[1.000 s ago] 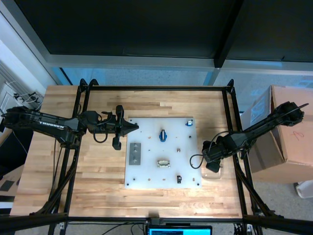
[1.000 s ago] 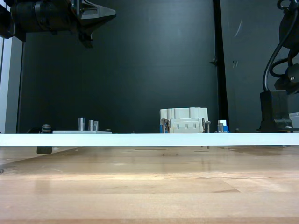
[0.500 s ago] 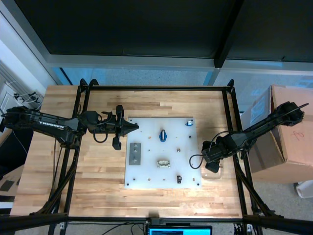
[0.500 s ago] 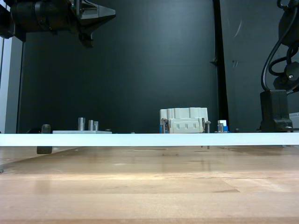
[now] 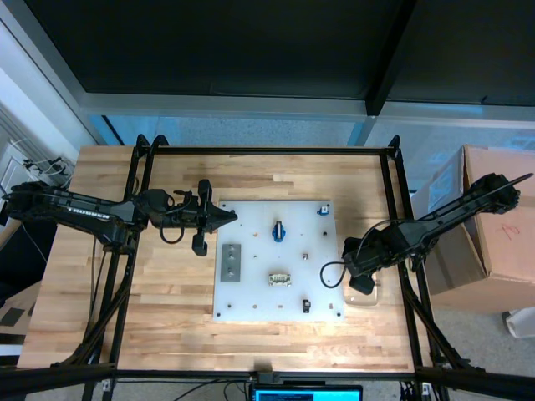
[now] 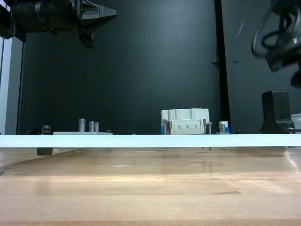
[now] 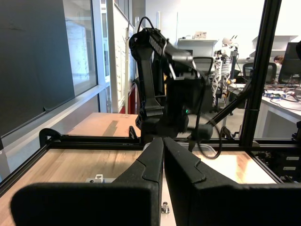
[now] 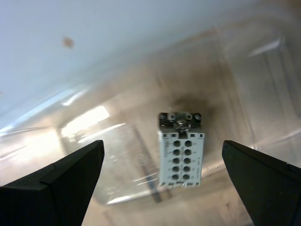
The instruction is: Remove the HAN10E connector from the taskboard and place in the container
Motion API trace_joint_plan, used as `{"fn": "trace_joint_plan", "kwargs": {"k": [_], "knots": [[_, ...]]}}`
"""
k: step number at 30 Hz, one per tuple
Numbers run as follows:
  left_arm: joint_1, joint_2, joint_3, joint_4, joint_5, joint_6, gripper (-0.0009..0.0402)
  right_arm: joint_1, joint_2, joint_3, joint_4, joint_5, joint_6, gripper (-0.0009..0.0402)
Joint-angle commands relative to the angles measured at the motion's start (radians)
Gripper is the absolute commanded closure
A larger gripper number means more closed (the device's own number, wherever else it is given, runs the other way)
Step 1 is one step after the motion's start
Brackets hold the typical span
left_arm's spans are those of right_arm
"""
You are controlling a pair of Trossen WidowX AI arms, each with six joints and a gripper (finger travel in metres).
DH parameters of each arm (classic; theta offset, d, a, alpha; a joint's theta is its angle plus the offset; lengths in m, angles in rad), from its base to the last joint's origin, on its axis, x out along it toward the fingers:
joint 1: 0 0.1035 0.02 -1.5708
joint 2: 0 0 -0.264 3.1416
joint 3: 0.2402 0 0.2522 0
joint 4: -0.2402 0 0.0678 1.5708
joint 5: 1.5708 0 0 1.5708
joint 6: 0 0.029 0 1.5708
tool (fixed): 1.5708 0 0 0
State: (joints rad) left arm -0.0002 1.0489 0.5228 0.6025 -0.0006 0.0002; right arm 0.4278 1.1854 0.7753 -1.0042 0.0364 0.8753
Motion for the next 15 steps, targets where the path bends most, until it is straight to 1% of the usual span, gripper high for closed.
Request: {"fn": "trace_joint_plan", "kwargs": {"k": [1, 6, 11, 13, 15], "knots": [[0.0, 0.0, 0.0, 0.0, 0.0, 0.0, 0.0393, 0.0, 0.0, 0.094, -0.079, -0.005, -0.019, 0.0072], [0.0, 0.0, 0.0, 0.0, 0.0, 0.0, 0.0393, 0.0, 0.0, 0.191, -0.154, -0.002, -0.033, 0.0108], [0.0, 0.0, 0.0, 0.0, 0.0, 0.0, 0.0393, 0.0, 0.0, 0.196, -0.158, 0.003, -0.047, 0.0132], [0.0, 0.0, 0.0, 0.0, 0.0, 0.0, 0.0393, 0.0, 0.0, 0.196, -0.153, 0.058, -0.046, 0.0144], [0.0, 0.0, 0.0, 0.0, 0.0, 0.0, 0.0393, 0.0, -0.006, 0.196, -0.134, 0.153, -0.068, 0.0164]]}}
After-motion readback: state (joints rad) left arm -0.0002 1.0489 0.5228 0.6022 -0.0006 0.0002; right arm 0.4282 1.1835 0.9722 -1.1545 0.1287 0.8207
